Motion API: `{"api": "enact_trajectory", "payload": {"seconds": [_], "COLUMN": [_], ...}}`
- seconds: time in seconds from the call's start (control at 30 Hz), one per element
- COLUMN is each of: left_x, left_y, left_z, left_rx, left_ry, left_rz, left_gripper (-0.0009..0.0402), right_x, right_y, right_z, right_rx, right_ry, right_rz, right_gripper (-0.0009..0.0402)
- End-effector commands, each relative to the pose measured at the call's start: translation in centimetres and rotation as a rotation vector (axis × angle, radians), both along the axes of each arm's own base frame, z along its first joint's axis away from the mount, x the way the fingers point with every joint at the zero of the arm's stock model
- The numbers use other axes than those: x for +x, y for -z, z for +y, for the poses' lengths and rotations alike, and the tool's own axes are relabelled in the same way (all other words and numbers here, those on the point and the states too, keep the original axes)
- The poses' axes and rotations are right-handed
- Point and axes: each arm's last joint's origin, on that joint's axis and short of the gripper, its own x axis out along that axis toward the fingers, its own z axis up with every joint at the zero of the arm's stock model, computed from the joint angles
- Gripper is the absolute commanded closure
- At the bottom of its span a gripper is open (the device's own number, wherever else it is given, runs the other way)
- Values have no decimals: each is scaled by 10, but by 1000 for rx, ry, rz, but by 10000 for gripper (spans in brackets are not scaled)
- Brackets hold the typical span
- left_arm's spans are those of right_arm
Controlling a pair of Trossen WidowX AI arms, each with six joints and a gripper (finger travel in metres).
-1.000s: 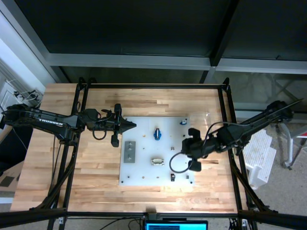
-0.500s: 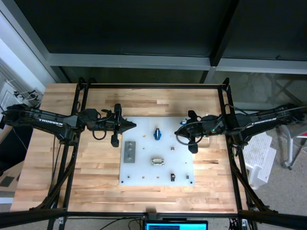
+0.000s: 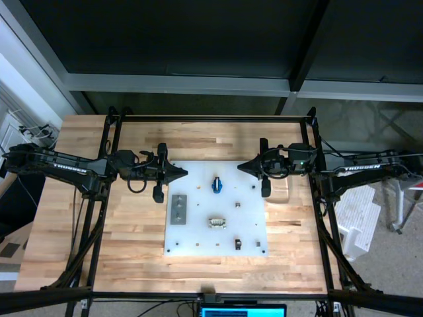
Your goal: Pick the 16mm bar and install on taskboard
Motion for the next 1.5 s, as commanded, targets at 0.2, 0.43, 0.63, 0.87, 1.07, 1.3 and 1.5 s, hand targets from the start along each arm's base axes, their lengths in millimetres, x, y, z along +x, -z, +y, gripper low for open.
{"api": "enact_trajectory", "payload": {"seconds": [0.2, 0.43, 0.63, 0.87, 1.07, 1.3, 1.5], "left_x": [0, 0, 0, 0, 0, 0, 0], "left_y": [0, 0, 0, 0, 0, 0, 0], "left_z": [0, 0, 0, 0, 0, 0, 0], "left_rx": [0, 0, 0, 0, 0, 0, 0], "left_ry": [0, 0, 0, 0, 0, 0, 0], "left_rz": [0, 0, 0, 0, 0, 0, 0], "left_gripper": [393, 393, 393, 393, 393, 393, 393], "right_x": [-2, -3, -4, -4, -4, -4, -4], "right_y": [5, 11, 13, 13, 13, 13, 13], "right_z": [-2, -3, -3, -3, -3, -3, -3], "right_rx": [-3, -1, 3, -2, -1, -4, -4], "right_ry": [21, 15, 16, 15, 7, 7, 8], "right_rz": [-92, -119, -128, -128, -129, -132, -132], "right_gripper": [393, 393, 393, 393, 393, 393, 393]}}
